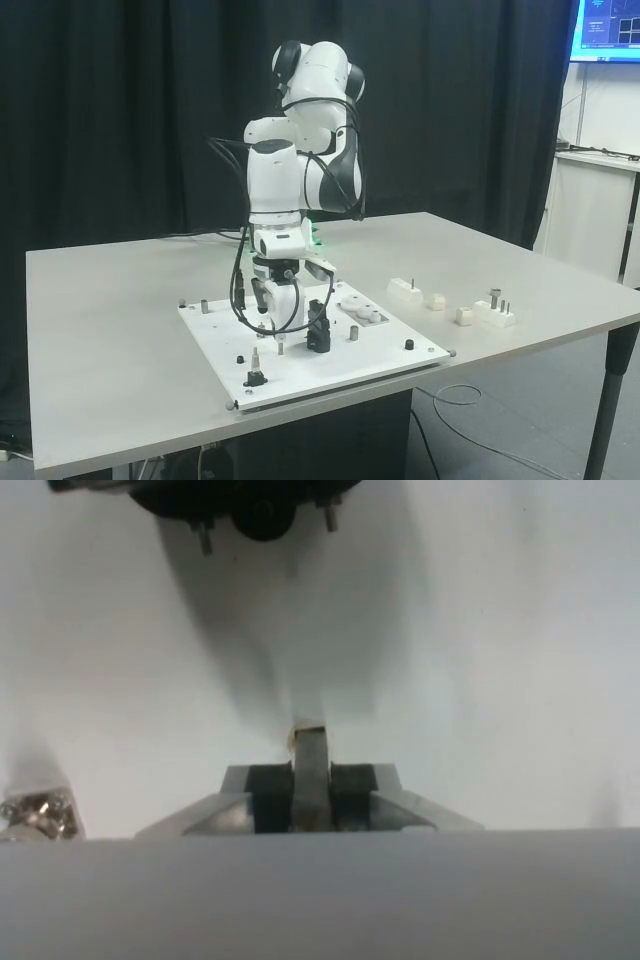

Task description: Insert square peg 2.

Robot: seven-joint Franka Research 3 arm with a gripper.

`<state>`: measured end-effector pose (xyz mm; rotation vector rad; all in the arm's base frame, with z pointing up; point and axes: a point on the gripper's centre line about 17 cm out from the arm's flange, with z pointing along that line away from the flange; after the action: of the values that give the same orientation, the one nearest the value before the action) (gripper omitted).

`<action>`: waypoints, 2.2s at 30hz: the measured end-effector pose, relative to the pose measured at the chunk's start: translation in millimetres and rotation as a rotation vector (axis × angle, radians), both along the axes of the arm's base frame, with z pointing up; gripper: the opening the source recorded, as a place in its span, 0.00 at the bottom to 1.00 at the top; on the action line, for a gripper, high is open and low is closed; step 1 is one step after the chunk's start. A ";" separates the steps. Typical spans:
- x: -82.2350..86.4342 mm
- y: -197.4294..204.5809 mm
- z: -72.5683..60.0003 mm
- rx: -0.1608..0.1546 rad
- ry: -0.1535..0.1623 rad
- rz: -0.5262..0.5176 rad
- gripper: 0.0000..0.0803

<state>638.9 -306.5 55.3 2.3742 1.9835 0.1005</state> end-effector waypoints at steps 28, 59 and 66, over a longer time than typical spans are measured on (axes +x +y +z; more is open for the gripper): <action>-0.2 -0.4 -2.2 -0.003 0.000 0.030 0.09; -2.7 -3.1 9.3 -0.004 0.006 0.024 0.40; -5.0 -1.8 20.5 -0.003 0.017 0.017 0.81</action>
<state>633.8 -308.4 75.8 2.3647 2.0107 0.0782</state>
